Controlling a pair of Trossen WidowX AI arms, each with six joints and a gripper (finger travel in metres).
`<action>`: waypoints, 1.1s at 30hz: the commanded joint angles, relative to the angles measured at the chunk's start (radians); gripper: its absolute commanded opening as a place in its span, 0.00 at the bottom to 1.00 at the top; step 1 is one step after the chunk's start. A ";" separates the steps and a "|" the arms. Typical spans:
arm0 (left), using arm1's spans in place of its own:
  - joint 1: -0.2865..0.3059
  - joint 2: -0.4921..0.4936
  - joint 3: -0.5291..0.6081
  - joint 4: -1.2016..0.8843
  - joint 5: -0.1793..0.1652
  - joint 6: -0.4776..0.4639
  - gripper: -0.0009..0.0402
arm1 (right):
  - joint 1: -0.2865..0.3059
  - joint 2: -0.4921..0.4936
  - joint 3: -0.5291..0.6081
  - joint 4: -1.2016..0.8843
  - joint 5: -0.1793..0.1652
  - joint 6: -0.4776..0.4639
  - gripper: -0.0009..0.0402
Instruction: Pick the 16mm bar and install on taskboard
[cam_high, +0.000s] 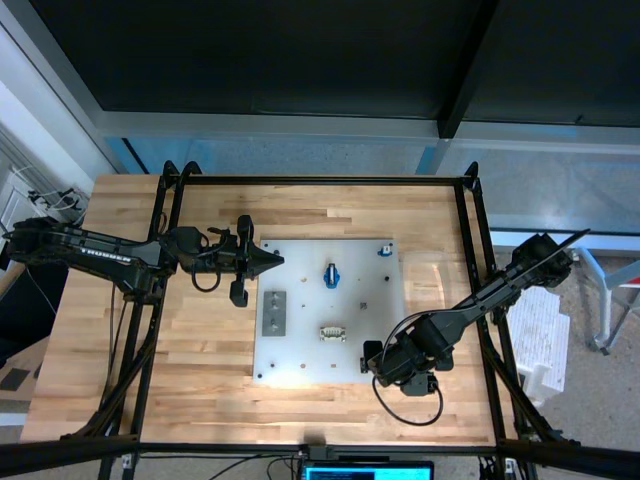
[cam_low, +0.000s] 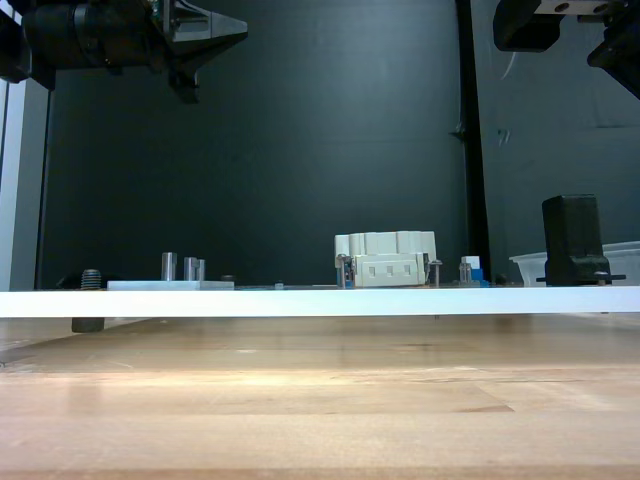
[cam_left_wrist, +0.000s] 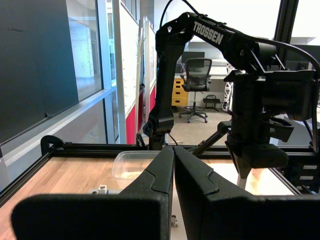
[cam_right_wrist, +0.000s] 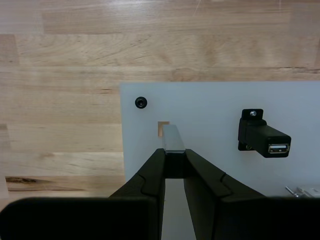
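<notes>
Gripping the 16mm bar (cam_right_wrist: 172, 139) by one end, our right gripper (cam_right_wrist: 174, 167) hovers at the near right corner of the taskboard (cam_right_wrist: 210, 105), by a square socket (cam_right_wrist: 162, 128). We judge the bar light, stiff, slippery. Our left gripper (cam_left_wrist: 173, 165), pinched closed, hangs over the far left corner.

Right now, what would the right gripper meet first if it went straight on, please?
The right gripper's bar would likely reach the board at the square hole. The left gripper hovers shut over the board's left edge.

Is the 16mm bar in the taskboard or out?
Out: the right end effector grips the 16mm bar above the taskboard, short of its square hole; the left end effector, shut, hovers over the taskboard's left edge.
</notes>
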 joint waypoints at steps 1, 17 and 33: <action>0.000 0.000 0.000 0.000 0.000 0.000 0.02 | -0.005 0.000 -0.002 0.000 -0.017 0.001 0.02; 0.000 0.000 0.000 0.000 0.000 0.000 0.02 | -0.015 0.040 -0.009 0.002 -0.005 0.027 0.02; 0.000 0.000 0.000 0.000 0.000 0.000 0.02 | -0.008 0.051 -0.009 0.006 0.013 0.027 0.02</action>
